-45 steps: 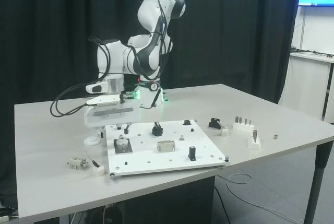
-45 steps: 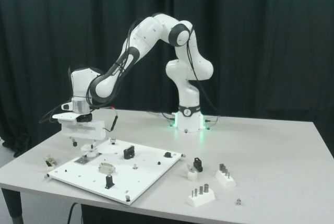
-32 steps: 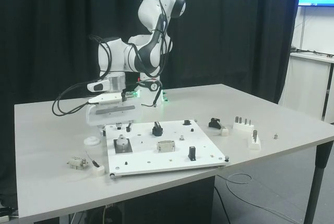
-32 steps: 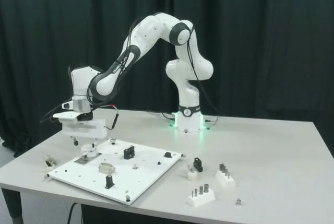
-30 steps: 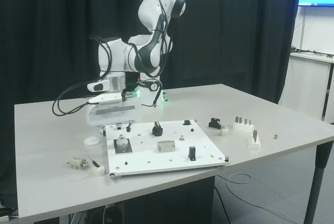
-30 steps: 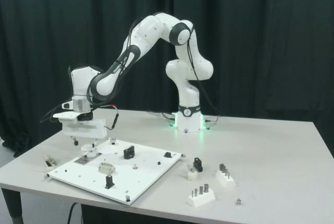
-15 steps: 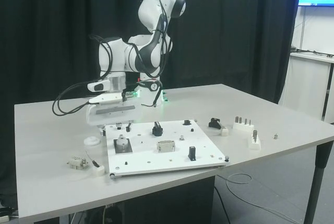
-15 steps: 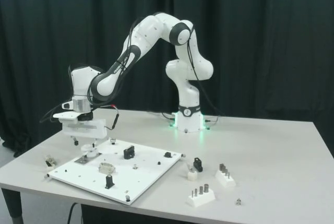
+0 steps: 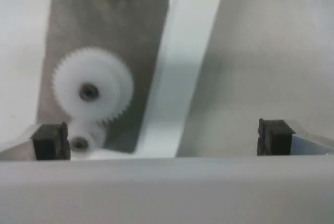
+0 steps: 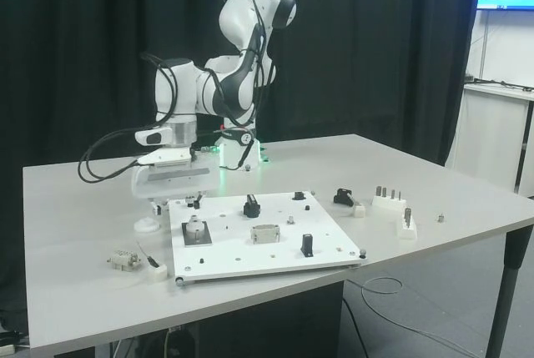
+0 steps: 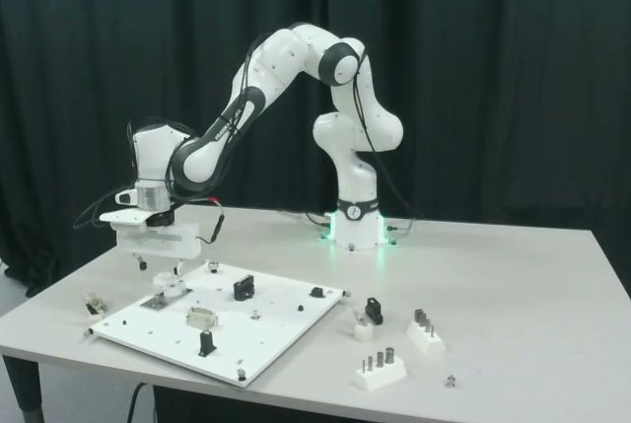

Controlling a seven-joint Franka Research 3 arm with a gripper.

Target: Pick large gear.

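wrist view shows the gripper (image 9: 160,139) spread wide and empty, black pads (image 9: 50,141) far apart. the large white toothed plastic gear (image 9: 93,90) sits on a grey metal plate (image 9: 104,31), beyond one pad, off-centre, meshing a smaller white gear (image 9: 81,141), so alignment looks unfinished.

The large gear (image 9: 93,92) is white and toothed; it lies flat on a grey plate (image 9: 78,25), meshing a smaller gear (image 9: 81,141).

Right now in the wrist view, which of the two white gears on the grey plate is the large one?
The large gear is the toothed one farther from the fingertips; the small gear sits meshed beside it, close to one fingertip.
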